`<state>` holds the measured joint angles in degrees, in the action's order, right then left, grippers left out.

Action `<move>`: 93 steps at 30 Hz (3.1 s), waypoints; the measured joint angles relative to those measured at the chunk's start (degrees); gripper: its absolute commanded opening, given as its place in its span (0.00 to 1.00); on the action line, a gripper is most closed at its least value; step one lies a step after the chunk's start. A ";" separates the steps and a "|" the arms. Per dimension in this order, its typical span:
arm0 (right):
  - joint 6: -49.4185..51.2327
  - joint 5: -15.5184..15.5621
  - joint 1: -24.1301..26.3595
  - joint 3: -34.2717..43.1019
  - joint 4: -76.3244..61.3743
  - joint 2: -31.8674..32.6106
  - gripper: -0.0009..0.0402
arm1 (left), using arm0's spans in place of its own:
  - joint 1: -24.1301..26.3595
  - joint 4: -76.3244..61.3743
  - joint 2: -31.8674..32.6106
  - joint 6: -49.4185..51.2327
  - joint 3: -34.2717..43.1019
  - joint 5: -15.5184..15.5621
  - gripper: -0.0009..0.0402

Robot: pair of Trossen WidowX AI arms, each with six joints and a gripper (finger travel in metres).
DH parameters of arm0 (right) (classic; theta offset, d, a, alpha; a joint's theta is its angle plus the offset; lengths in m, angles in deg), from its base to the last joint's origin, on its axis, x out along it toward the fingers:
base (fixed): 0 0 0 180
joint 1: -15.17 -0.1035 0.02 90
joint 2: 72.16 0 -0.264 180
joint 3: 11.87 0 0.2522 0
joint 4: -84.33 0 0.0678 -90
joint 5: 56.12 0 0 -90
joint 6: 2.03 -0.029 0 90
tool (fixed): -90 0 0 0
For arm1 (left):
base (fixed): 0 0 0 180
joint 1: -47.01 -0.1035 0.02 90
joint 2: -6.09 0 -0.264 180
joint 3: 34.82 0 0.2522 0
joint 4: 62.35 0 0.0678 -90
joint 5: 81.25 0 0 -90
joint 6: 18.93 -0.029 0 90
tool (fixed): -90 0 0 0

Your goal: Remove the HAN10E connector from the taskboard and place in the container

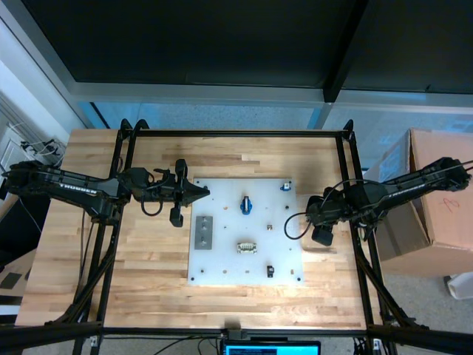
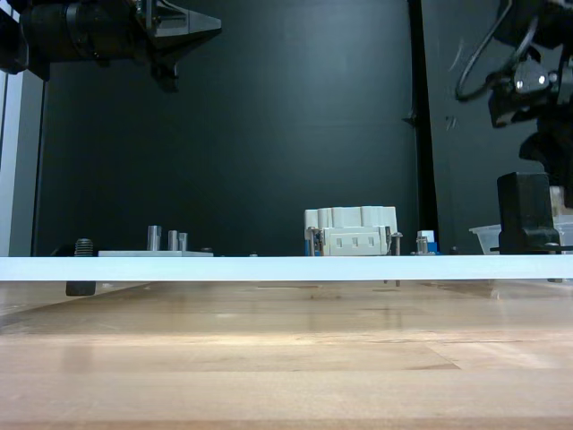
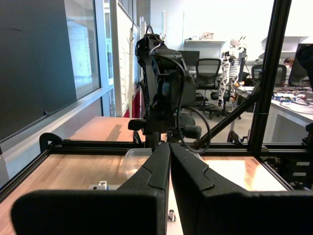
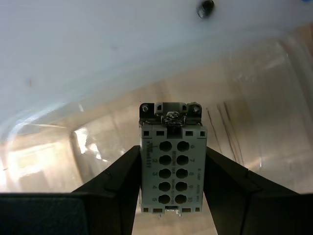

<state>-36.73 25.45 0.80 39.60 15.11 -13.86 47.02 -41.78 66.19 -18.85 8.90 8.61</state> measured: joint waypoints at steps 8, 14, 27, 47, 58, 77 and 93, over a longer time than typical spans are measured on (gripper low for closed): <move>-2.89 -0.20 0.02 -4.96 5.11 1.97 0.03 | 0.00 0.00 0.00 -0.02 -0.02 0.00 0.02; -2.91 -0.17 0.02 -7.91 9.44 4.70 0.03 | 0.00 0.02 0.00 -0.02 0.00 0.00 0.02; -2.38 -0.37 0.00 -8.52 10.71 8.02 0.03 | 0.00 0.02 0.00 -0.02 0.00 -0.02 0.02; -2.32 -0.20 0.02 -8.68 10.80 8.11 0.03 | 0.00 0.00 0.00 -0.02 -0.02 -0.02 0.02; -2.32 0.04 0.02 -6.97 7.08 8.33 0.03 | 0.00 0.00 0.00 0.00 0.00 -0.02 0.02; -0.04 -0.98 0.04 10.58 -9.49 7.96 0.03 | 0.00 0.02 0.00 -0.02 -0.02 -0.02 0.02; 0.72 -1.22 0.07 16.06 -14.25 7.80 0.03 | 0.00 0.00 0.00 -0.02 -0.02 -0.02 0.02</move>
<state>-36.01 24.23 0.86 55.67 0.86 -6.06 47.02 -41.78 66.19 -18.88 8.88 8.59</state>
